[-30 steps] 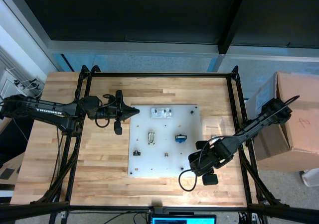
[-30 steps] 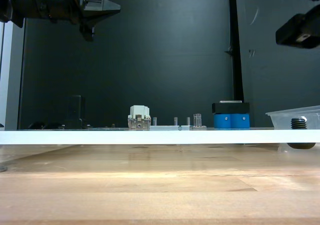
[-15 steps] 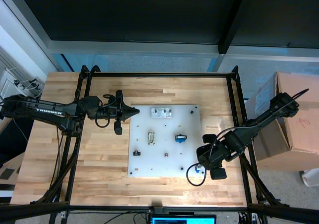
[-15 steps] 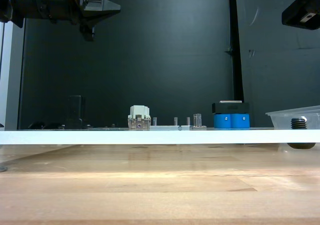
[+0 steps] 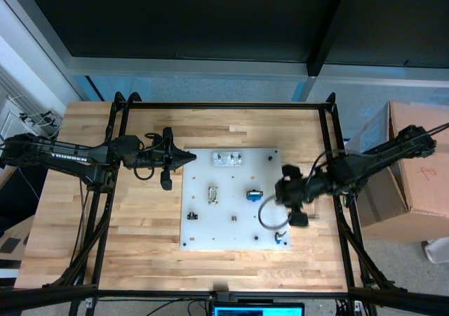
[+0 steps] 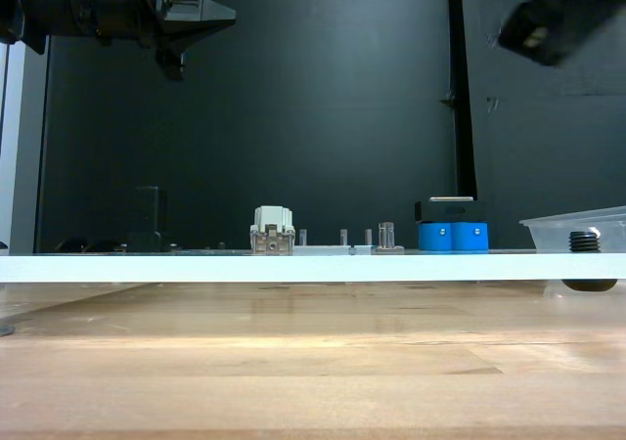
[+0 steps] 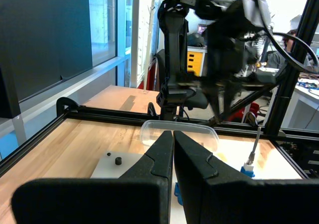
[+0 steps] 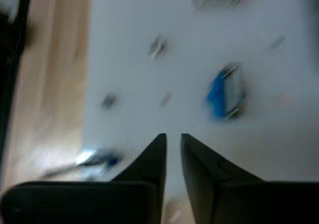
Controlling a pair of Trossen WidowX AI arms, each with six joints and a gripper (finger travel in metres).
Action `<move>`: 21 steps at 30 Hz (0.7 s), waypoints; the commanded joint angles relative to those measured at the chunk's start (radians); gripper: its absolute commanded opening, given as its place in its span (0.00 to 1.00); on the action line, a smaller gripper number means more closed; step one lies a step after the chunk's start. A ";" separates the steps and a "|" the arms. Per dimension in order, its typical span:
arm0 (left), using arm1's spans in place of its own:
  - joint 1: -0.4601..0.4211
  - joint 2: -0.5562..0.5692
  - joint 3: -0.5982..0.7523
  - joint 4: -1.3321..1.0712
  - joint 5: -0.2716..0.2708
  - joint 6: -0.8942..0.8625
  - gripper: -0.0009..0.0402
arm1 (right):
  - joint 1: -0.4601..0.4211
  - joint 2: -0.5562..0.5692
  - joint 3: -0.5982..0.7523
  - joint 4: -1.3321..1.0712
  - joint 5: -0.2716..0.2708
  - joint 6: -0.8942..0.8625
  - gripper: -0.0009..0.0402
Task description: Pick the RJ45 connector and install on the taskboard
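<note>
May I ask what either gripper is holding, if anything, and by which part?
Nothing is held. Left gripper: shut, at the taskboard's left edge. Right gripper: open, above its right side. The RJ45 connector is on its near-right corner, clear of both.

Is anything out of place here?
The RJ45 connector seems to lie loose at the taskboard's near right corner, in neither hand. Right hand hovers open over its right edge; left hand, shut, over its left edge.

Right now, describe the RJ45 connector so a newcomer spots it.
Find the white rectangular task board, left gripper hovering at its left edge, right gripper raised over its right side. The small blue RJ45 connector stands at its near right corner, held by neither. Unlike the bigger blue block mid-board, it has a thin grey stub rising.
</note>
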 commanded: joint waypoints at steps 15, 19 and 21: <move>0.000 0.000 0.000 0.000 0.000 0.000 0.02 | -0.382 -0.161 -0.245 0.882 -0.179 -0.243 0.02; 0.000 0.000 0.000 0.000 0.000 0.000 0.02 | -0.434 -0.167 -0.321 1.038 -0.226 -0.239 0.02; 0.000 0.000 0.000 0.000 0.000 0.000 0.02 | -0.443 -0.168 -0.351 1.095 -0.240 -0.236 0.02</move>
